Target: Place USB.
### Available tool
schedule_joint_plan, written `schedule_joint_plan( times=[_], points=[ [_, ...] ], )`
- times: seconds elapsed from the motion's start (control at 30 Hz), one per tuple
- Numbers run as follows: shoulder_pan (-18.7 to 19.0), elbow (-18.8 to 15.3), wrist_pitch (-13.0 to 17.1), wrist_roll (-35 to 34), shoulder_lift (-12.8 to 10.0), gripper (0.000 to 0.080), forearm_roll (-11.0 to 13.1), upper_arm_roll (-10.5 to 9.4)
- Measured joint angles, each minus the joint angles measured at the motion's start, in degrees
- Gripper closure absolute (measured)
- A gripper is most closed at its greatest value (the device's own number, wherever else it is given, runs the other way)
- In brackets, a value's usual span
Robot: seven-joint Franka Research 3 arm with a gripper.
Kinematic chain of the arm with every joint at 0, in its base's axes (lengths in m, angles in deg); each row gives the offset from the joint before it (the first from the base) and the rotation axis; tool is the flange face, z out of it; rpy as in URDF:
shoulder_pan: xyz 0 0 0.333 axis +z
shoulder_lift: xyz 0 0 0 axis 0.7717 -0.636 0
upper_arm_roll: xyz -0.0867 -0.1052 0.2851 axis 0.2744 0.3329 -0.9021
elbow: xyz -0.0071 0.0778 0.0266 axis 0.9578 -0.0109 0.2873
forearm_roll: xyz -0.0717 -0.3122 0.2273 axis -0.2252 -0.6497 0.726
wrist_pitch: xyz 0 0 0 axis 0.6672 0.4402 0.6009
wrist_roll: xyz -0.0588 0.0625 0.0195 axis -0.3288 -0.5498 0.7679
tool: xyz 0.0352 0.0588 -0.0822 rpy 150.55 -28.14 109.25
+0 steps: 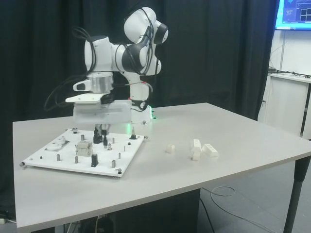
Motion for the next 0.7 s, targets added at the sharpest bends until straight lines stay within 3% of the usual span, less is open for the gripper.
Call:
schedule_joint_plan(
  times=[0.43,0.7],
  points=[
    [4.6,-0.1,-5.1,4.1,1.7,0.0785,0.6,-0.05],
    [8.3,-2.3,-6.9,5.0,2.5,0.0785,1.0,-0.13]
  ],
)
